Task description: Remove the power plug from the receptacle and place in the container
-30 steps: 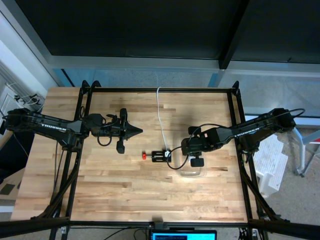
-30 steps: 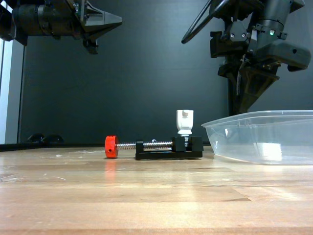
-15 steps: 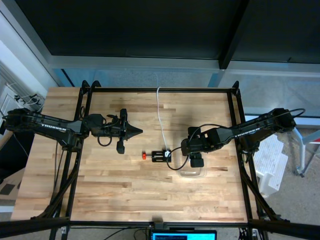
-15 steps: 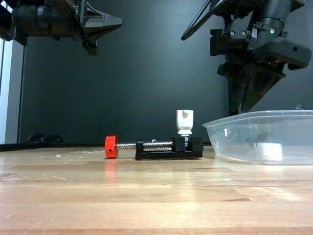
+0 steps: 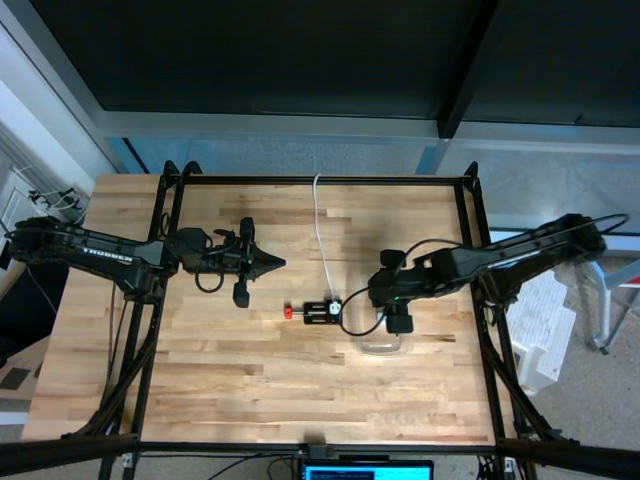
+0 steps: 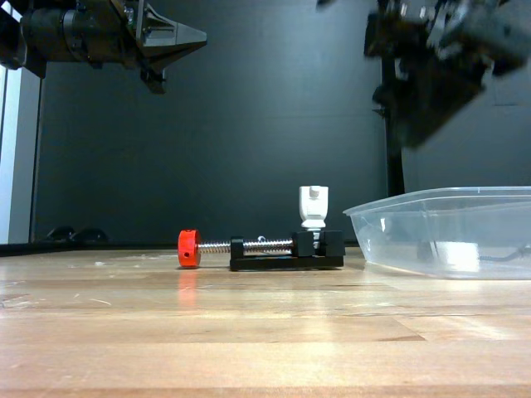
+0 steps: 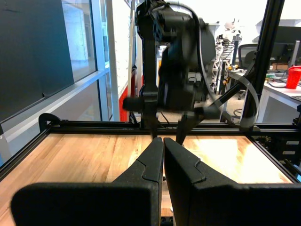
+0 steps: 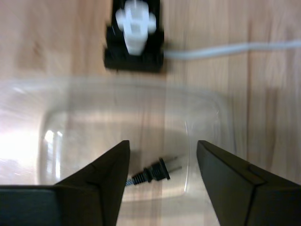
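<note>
As small black two-prong power plug (image 8: pixel 155 174) lies on floor of clear rectangular plastic container (image 8: pixel 207 108), apart from white socket receptacle (image 8: pixel 135 26): placement judged done. Right gripper (image 8: pixel 162 143) above container, jaws apart; left gripper (image 7: pixel 163 141) parked aloft, jaws together. Risk: low withdrawal clipping rim, shifting container.

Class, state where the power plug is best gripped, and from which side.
Probably its black body, from straight above: the power plug lies flat on the container floor, walls blocking sideways approach. Right gripper hangs open overhead; left gripper, shut, at left of table.
</note>
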`<state>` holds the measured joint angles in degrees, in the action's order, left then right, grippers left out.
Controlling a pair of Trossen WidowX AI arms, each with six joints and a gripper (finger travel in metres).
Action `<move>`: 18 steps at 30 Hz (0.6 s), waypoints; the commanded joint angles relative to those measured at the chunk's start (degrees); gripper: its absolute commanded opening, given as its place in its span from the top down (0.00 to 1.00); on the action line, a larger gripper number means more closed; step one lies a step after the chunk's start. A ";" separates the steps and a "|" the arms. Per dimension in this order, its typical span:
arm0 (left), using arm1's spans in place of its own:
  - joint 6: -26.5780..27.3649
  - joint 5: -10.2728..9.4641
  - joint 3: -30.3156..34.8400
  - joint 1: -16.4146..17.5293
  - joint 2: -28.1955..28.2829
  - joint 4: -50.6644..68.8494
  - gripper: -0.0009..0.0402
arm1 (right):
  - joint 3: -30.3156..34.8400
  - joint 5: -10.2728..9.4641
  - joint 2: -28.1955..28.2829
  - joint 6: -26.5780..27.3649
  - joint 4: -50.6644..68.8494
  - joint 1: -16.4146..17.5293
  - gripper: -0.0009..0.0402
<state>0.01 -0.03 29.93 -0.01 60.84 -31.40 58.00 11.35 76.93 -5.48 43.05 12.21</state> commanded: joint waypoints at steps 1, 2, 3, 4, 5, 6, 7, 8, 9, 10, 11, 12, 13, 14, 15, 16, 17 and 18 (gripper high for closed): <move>0.00 0.00 0.02 0.00 0.00 -0.02 0.98 | -1.53 0.02 -5.60 0.02 -3.58 -0.07 0.66; 0.00 0.00 0.02 0.02 0.00 -0.02 0.98 | -2.16 0.02 -7.41 0.02 -5.07 -0.07 0.70; 0.00 0.00 0.02 0.00 0.00 -0.02 0.98 | -2.75 0.02 -9.16 0.11 -6.62 -0.09 0.74; 0.00 0.00 0.02 0.00 0.02 -0.02 0.98 | -3.34 0.04 -10.73 0.31 -8.24 -0.11 0.78; 0.00 0.00 0.02 0.02 0.00 -0.02 0.98 | -3.93 0.04 -12.15 0.48 -9.94 -0.26 0.83; 0.00 0.00 0.02 0.02 0.02 -0.02 0.98 | -4.70 0.02 -13.51 0.55 -11.89 -0.55 0.87; 0.00 0.00 0.02 0.00 0.00 -0.02 0.98 | -5.57 -0.15 -14.75 0.81 -14.05 -0.72 0.91; 0.00 0.00 0.02 0.00 0.00 -0.02 0.98 | -6.60 -0.72 -15.98 1.40 -16.31 -0.81 0.96; 0.00 0.00 0.02 0.00 0.02 -0.02 0.98 | -7.61 -1.03 -17.07 1.88 -18.60 -0.98 0.99; 0.00 0.00 0.02 0.02 0.02 -0.02 0.98 | -8.63 -1.01 -18.03 2.10 -21.00 -1.27 0.98; 0.00 0.00 0.02 0.00 0.02 -0.02 0.98 | -9.75 -1.01 -18.95 2.16 -23.41 -1.57 0.96; 0.00 0.00 0.02 0.00 0.00 -0.02 0.98 | -10.73 -1.03 -19.74 2.16 -25.59 -1.95 0.96; 0.00 0.00 0.02 0.00 0.00 -0.02 0.98 | -11.61 -1.11 -20.41 2.45 -27.43 -2.40 0.96; 0.00 0.00 0.02 0.00 0.02 -0.02 0.98 | -12.33 -1.62 -21.03 3.13 -29.05 -2.89 0.96; 0.00 0.00 0.02 0.02 0.00 -0.02 0.98 | -13.00 -2.58 -21.46 3.69 -30.84 -3.39 0.98; 0.00 0.00 0.02 0.00 0.02 -0.02 0.98 | -13.62 -3.48 -21.75 4.24 -32.70 -3.89 0.99; 0.00 0.00 0.02 0.00 0.00 -0.02 0.98 | -14.19 -4.48 -21.97 4.66 -34.77 -4.39 0.98; 0.00 0.00 0.02 0.00 0.02 -0.02 0.98 | -14.73 -5.60 -22.05 4.81 -37.09 -4.87 0.98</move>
<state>0.01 -0.05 29.95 -0.01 60.84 -31.40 43.94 7.16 55.02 -0.99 8.73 7.92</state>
